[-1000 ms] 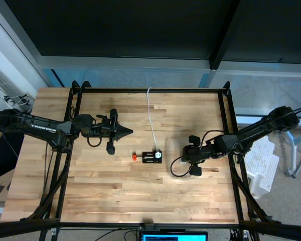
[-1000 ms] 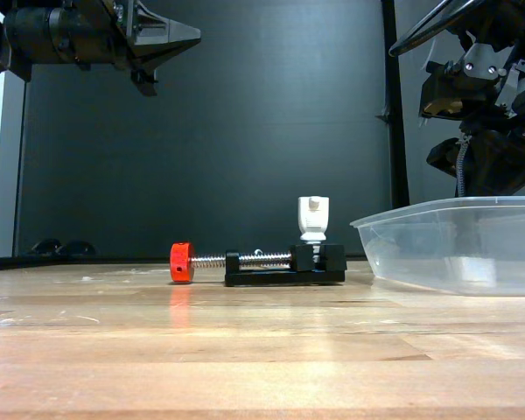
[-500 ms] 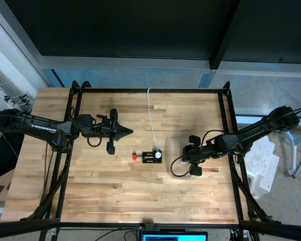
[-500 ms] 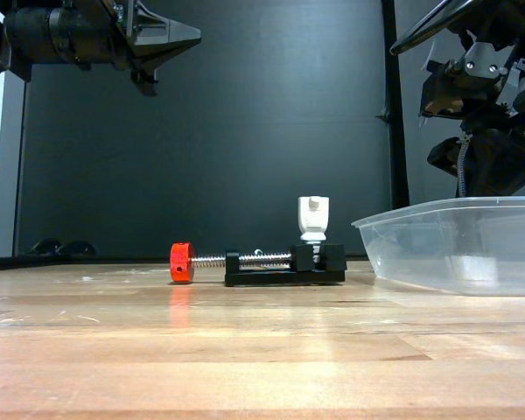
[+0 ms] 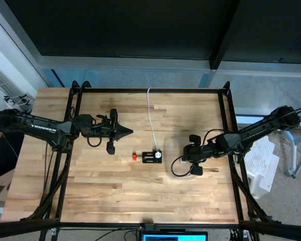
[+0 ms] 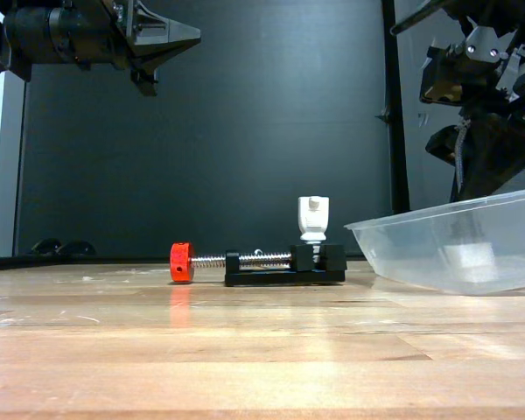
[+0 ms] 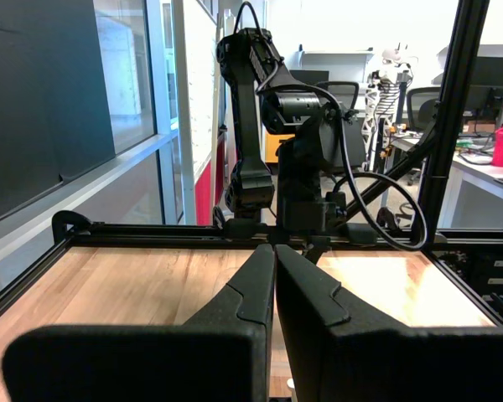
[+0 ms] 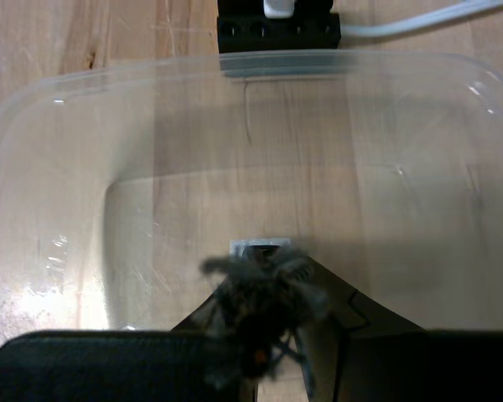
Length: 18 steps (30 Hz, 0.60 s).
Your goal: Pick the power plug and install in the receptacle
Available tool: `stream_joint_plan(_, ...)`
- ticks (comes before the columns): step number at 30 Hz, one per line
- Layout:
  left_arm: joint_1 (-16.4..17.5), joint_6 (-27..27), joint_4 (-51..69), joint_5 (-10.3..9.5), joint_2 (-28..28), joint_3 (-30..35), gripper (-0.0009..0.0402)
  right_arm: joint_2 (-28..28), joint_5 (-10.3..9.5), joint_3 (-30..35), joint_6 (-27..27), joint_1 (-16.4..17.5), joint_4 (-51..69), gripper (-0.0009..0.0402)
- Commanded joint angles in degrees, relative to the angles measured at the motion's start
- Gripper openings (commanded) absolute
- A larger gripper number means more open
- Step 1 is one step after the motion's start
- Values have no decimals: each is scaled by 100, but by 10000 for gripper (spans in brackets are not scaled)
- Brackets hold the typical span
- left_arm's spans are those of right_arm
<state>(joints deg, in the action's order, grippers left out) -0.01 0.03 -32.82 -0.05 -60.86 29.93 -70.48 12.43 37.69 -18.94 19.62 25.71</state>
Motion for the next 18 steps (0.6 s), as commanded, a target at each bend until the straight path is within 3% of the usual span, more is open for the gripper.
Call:
stream_joint_plan(1, 0, -2, -2, 2, 0, 2, 0, 26, 7, 9, -2, 2, 22, 0)
stream_joint_plan(18, 2, -2, -2, 2, 0, 2, 0, 26, 7, 7, 66, 4, 20, 0)
